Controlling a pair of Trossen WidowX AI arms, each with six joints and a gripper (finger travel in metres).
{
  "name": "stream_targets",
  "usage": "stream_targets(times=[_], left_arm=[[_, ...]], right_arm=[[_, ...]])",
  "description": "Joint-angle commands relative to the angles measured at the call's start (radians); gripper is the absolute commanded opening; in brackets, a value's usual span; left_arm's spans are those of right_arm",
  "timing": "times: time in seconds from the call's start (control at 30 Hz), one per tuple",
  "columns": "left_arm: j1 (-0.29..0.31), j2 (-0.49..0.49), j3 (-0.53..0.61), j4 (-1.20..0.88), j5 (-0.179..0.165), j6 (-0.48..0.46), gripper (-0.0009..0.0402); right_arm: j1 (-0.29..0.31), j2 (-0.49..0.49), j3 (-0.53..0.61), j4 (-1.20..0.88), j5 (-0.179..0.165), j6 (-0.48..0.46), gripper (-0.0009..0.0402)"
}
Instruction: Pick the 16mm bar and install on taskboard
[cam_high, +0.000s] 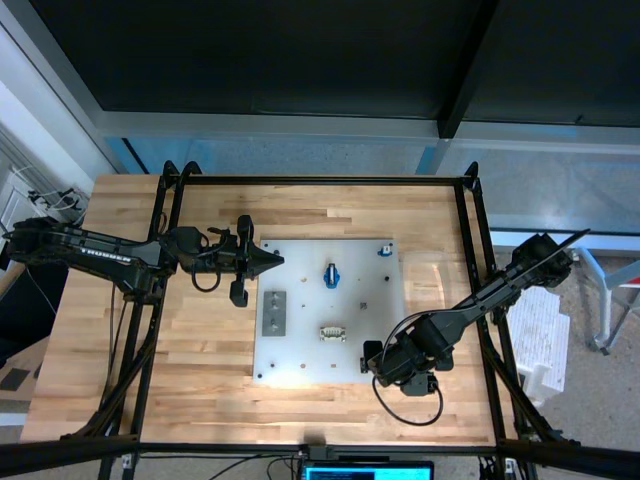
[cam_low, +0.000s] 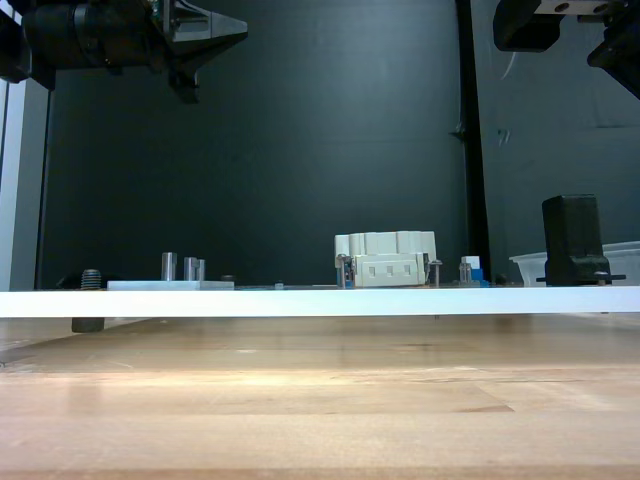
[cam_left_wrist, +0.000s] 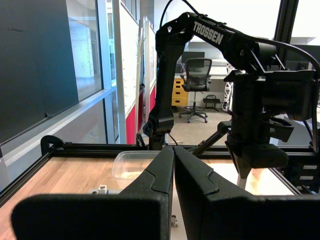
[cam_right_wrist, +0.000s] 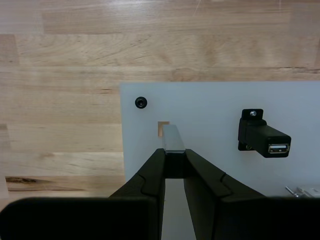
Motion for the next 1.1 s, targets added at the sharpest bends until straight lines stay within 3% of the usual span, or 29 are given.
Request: stream_targets(times=[0.03,0.53,0.67,1.1], left_arm=[[0.000,0.000,0.000,0.000,0.000,0.000,0.0000],[0.000,0.000,0.000,0.000,0.000,0.000,0.0000],[0.000,0.000,0.000,0.000,0.000,0.000,0.0000],[0.000,0.000,0.000,0.000,0.000,0.000,0.0000]], right_arm=[[-0.005,0.000,-0.002,0.000,-0.017,0.001,0.0000],[-0.016,0.040,-0.009,0.001,-0.010,0.027,0.0000],[-0.015,0.040,-0.009,0.001,0.012,0.027,0.0000],[-0.008,0.051,-0.009,0.006,0.013,0.027,0.0000]])
